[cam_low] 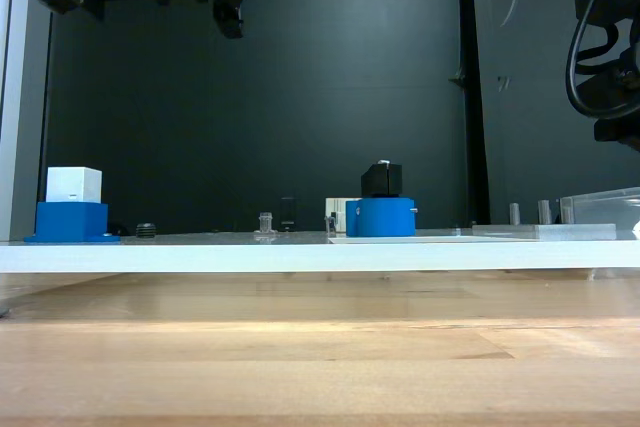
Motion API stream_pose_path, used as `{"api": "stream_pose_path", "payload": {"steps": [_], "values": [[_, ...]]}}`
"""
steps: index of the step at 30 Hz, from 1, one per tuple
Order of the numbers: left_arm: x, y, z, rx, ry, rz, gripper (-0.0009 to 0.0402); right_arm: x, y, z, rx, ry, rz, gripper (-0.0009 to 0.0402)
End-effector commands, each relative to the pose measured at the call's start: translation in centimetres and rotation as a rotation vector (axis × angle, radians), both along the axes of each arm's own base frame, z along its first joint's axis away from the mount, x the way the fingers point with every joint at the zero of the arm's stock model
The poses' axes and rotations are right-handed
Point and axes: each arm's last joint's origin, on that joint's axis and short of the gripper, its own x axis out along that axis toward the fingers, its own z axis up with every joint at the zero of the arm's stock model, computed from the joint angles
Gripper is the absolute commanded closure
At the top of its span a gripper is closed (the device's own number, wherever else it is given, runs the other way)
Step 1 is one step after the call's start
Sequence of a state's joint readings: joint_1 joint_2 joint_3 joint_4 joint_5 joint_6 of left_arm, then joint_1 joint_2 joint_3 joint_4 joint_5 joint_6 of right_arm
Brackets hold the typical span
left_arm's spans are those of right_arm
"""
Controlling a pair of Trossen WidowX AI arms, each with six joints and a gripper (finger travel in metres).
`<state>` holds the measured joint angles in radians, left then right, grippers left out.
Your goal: Pick the 16mm cylinder and install on the taskboard
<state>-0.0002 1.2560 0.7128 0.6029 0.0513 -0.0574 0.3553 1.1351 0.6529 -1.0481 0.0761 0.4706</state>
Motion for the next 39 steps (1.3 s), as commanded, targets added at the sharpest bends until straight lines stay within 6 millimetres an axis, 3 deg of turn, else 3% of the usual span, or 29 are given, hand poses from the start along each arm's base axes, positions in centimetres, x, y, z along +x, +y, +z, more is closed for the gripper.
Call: {"api": "stream_pose_path", "payload": {"steps": [1,29,39], "values": [[0.0,0.0,0.0,0.0,0.0,0.0,0.0393,0.0,-0.1,-0.3,-0.017,-0.016,-0.046,0.0189],[0.0,0.0,0.0,0.0,0.0,0.0,0.0393,-0.3,-0.3,-2.7,-0.006,-0.057,-0.107,0.019],[0.0,0.0,0.0,0.0,0.0,0.0,0.0393,-0.4,-0.3,-2.8,-0.002,-0.058,-0.109,0.0228]]}}
